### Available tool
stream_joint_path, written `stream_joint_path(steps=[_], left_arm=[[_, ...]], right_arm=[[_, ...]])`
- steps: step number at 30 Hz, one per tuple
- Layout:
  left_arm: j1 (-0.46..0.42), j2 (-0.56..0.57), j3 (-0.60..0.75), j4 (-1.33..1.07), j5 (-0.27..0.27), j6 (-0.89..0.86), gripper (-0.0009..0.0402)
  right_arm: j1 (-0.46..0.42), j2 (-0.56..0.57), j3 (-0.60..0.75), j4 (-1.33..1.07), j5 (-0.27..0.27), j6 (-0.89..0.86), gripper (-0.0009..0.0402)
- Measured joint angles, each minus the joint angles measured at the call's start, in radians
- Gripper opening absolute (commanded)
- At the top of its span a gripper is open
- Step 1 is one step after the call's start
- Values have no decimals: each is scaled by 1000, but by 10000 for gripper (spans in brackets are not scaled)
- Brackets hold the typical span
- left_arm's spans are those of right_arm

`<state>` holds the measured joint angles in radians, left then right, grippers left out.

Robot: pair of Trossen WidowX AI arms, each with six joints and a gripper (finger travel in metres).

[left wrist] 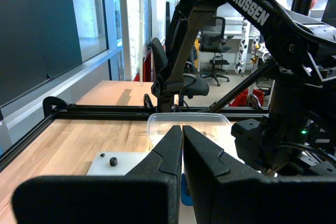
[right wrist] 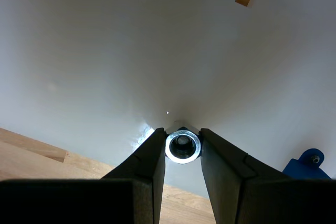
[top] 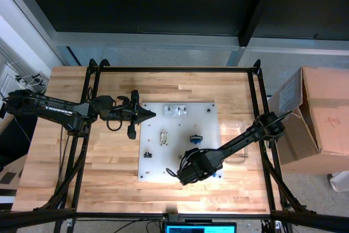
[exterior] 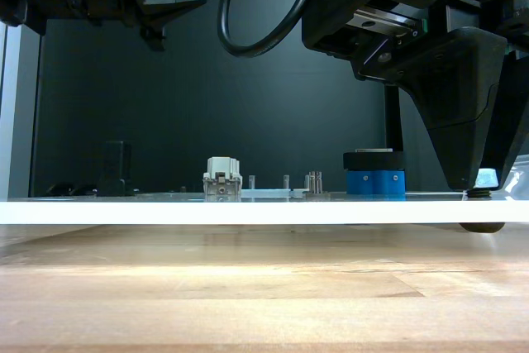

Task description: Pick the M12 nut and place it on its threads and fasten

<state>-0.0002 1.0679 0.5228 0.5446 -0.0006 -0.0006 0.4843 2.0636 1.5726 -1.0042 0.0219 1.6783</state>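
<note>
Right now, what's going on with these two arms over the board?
The right claw is down at the white board's near right edge, shut on the small silver nut. The black stud shows through the nut's hole, but how far on it sits cannot be told. The left claw hangs shut and empty above the board's far left side.

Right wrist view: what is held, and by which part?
Right tool, low at the board's near right edge, grips the nut by its outer sides. Left tool, raised over the board's far left, holds nothing.
</note>
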Motion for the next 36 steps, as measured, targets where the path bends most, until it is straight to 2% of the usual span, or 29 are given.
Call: stream_joint_path(steps=[4,7,14,17,25,29,32,34,36], left_arm=[[0,0,0,0,0,0,0],[0,0,0,0,0,0,0],[0,0,0,0,0,0,0],[0,0,0,0,0,0,0],[0,0,0,0,0,0,0],[0,0,0,0,0,0,0],[0,0,0,0,0,0,0],[0,0,0,0,0,0,0],[0,0,0,0,0,0,0]], right_arm=[[1,-4,-1,0,15,-35,19],[1,-6,-1,0,24,-42,40],[1,-10,-2,2,32,-39,125],[-3,-14,-2,7,62,-38,162],[1,-40,-2,-3,42,-45,226],[-3,-68,-2,-42,46,-90,232],[0,-98,-2,-80,43,-212,218],[2,-124,-2,-85,39,-381,191],[5,-142,0,-93,37,-673,154]])
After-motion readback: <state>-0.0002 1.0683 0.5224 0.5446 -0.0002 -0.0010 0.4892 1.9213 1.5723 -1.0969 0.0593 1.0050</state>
